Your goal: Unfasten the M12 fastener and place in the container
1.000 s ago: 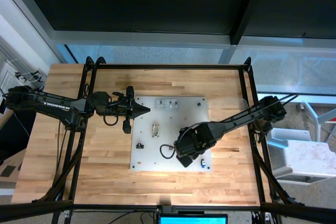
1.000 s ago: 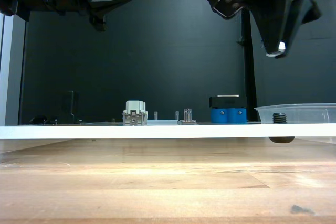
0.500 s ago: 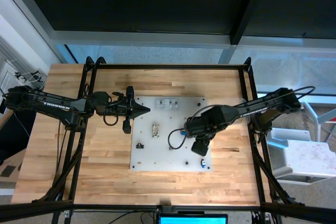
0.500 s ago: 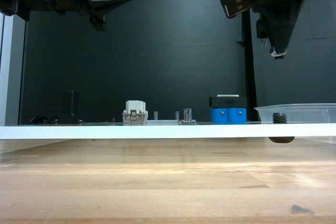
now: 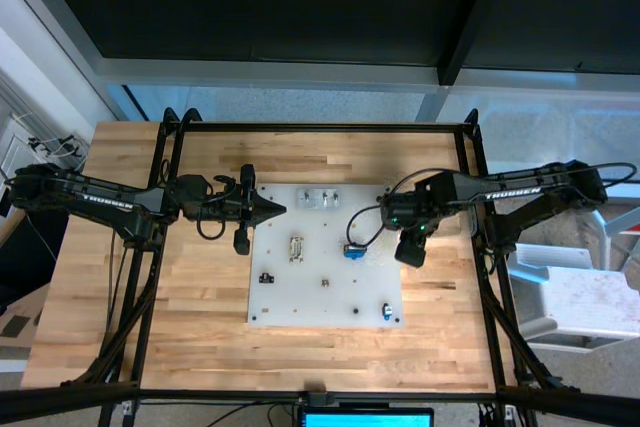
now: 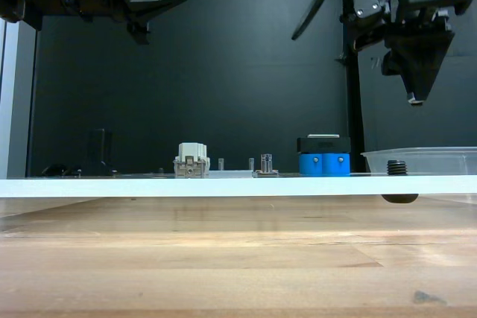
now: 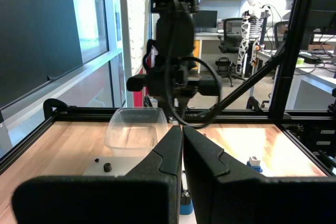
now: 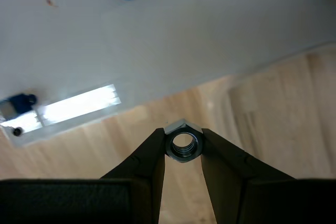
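Although the low view had the right gripper hanging point-down above the container, behind the bare-ribbed stud, the high view put it only at the container's near, board-side corner. The left gripper sat parked far from the container across the white board, its fingers pressed together in the left wrist view. The right wrist view showed the M12 fastener clamped between the fingers, bore along the gripper's line, over wood just beside the container's rounded corner, so release likely needed a short carry inward; a second earlier that gripper had hung off the container's near side, by the stud.
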Controlling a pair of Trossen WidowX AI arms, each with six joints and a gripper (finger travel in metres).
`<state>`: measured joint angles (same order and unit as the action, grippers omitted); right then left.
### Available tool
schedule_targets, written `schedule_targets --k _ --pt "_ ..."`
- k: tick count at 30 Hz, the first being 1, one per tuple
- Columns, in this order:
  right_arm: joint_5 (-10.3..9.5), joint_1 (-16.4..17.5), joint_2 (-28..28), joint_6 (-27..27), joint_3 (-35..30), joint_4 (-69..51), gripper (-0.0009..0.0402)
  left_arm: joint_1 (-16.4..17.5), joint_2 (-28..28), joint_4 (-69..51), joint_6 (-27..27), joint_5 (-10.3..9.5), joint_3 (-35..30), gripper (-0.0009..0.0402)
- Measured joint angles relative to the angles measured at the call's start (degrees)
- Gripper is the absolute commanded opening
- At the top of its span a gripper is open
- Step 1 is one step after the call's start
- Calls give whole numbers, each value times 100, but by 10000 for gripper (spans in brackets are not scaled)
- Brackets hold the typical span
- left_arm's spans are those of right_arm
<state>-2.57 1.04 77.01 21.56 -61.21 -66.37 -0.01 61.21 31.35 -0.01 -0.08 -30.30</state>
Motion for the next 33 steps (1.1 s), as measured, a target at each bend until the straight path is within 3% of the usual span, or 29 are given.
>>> schedule_targets --k 14,23,27,33 --pt "4 -1504 -463 -1279 623 -52 10 0 0 -2 0 0 -2 0" --pt "44 -2000 -741 -1639 1182 -61 9 0 -2 -2 0 0 -2 0" --pt "302 -2216 -920 -1657 1414 -68 10 0 0 -2 0 0 0 0" --pt "299 -2271 -970 -1742 1491 -76 29 0 0 -2 -2 0 -2 0"
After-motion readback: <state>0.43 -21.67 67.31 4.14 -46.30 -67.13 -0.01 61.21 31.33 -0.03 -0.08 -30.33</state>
